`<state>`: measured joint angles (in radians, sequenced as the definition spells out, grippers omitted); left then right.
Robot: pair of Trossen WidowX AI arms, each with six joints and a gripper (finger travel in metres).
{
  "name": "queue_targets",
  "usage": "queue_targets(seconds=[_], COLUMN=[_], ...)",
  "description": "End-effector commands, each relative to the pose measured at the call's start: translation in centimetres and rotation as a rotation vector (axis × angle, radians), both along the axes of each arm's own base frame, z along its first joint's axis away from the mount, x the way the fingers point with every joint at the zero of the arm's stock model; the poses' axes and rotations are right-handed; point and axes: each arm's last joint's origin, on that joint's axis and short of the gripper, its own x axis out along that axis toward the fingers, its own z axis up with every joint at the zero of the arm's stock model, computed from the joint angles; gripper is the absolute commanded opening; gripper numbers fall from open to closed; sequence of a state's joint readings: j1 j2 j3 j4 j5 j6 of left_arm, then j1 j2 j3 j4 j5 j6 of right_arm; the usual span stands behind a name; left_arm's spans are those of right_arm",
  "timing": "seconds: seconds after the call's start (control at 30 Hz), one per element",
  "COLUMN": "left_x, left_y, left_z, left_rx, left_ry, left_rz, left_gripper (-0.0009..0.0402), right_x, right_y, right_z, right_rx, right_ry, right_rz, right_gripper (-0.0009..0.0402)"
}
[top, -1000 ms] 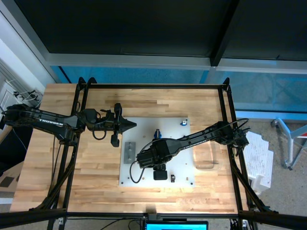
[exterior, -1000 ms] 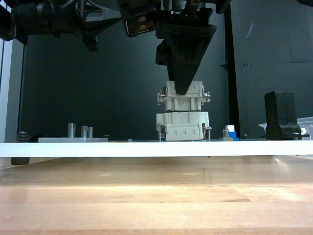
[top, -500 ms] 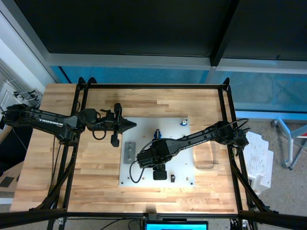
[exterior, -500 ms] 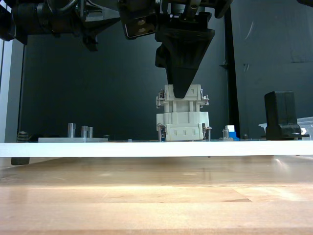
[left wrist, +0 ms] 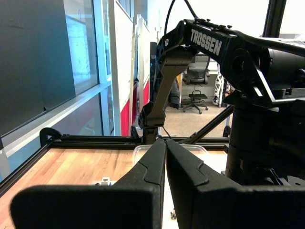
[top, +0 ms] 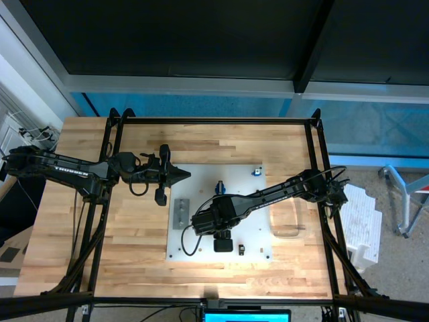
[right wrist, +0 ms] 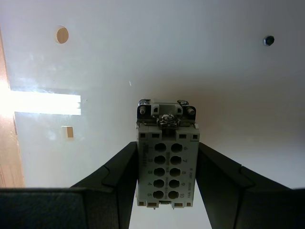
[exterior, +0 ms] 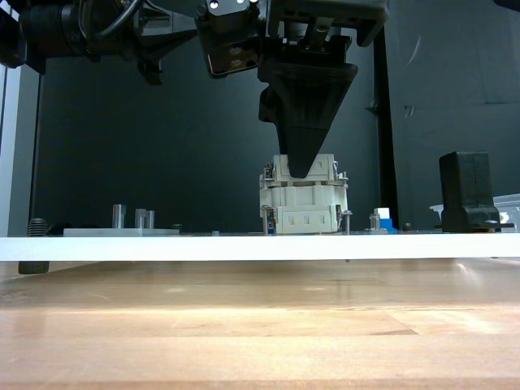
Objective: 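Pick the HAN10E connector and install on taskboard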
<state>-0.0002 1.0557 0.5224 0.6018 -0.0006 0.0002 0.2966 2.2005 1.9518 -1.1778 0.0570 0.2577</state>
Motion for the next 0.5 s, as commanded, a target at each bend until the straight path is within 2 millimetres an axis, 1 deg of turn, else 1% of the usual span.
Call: queue_targets(seconds=[0.03, 0.23, 0.5], left_x=[0.00, 0.00, 0.00], left_y=[0.00, 0.00, 0.01], left_z=[0.02, 0.02, 0.02], left_rx=[0.000, 0.000, 0.000], left_ry=[-0.001, -0.001, -0.001], left_rz=[0.000, 0.000, 0.000], left_gripper=[0.0001, 0.0001, 0.0001], right_x=[0.04, -0.13, -0.10], right_y=[0.02, -0.03, 0.00], right_z=[-0.60, -1.41, -1.13], right_rx=[-0.003, -0.007, -0.004], right_ry=[-0.003, 0.011, 0.002], right_rz=[0.003, 0.003, 0.003], right_gripper=[0.0036, 0.0036, 0.0036])
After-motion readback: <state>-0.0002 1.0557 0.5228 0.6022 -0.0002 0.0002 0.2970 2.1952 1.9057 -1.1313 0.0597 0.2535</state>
